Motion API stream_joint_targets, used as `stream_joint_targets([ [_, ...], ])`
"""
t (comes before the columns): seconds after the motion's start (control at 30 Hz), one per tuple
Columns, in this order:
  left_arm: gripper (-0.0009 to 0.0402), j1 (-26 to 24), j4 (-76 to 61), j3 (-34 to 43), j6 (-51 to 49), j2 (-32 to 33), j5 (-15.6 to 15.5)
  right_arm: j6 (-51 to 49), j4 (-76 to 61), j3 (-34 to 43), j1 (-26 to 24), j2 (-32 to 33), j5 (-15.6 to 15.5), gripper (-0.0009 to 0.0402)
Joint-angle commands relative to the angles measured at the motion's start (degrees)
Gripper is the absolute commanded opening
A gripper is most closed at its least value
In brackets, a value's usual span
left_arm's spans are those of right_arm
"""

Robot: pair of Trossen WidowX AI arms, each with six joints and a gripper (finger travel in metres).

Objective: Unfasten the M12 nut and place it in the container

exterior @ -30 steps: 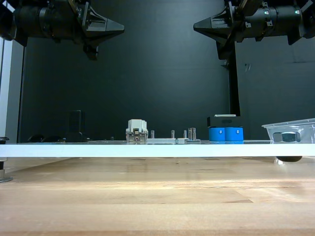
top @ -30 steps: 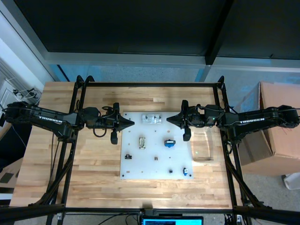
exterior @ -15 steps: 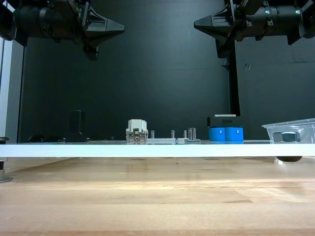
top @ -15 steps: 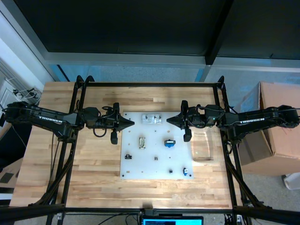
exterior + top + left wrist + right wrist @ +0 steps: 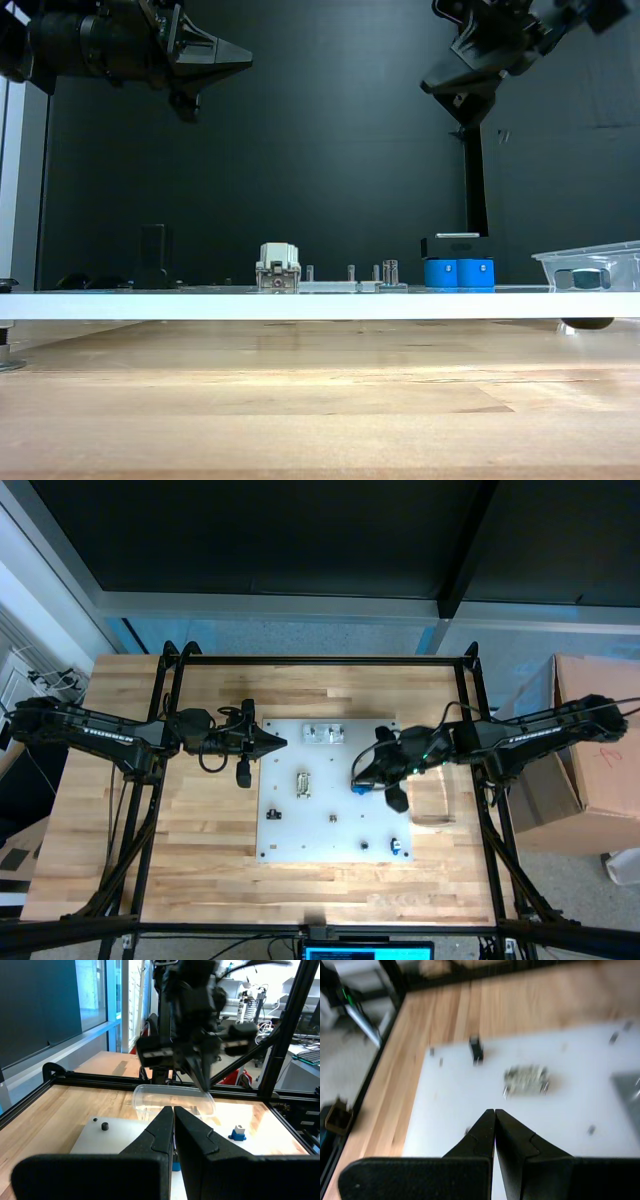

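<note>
Both claws are pressed together, left gripper (image 5: 283,743) high over the board's (image 5: 300,830) far left, right gripper (image 5: 354,780) above mid-right, so I'd pinch that small, stiff, probably slippery nut (image 5: 583,279), on its stud near-right, across its flats.

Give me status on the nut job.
Done: nothing. The nut looks seated on its stud at the near right of the board; the tray shows no nut in the high view. In hand: nothing; left gripper and right gripper hang shut above the board. Left: unscrewing, moving it into the tray.
</note>
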Motion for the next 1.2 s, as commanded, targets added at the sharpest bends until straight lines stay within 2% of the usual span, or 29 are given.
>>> stream_joint_targets([
  [0.03, 0.0000, 0.0, 0.0, 0.0, 0.0, 0.0, 0.0, 4.1, -7.4, 5.4, 3.0, 4.6, 0.5, 0.0000],
  [0.4, 0.0000, 0.0, 0.0, 0.0, 0.0, 0.0, 0.0, 20.5, -31.7, 25.3, 11.5, 20.8, 0.9, 0.0000],
  [0.7, 0.0000, 0.0, 0.0, 0.0, 0.0, 0.0, 0.0, 34.9, -52.5, 42.0, 14.6, 31.6, 0.9, 0.0000],
  [1.03, 0.0000, 0.0, 0.0, 0.0, 0.0, 0.0, 0.0, 46.0, -53.8, 45.8, 15.1, 36.1, 0.9, 0.0003],
  [1.2, 0.0000, 0.0, 0.0, 0.0, 0.0, 0.0, 0.0, 48.6, -52.8, 45.6, 15.3, 37.5, 0.9, 0.0032],
])
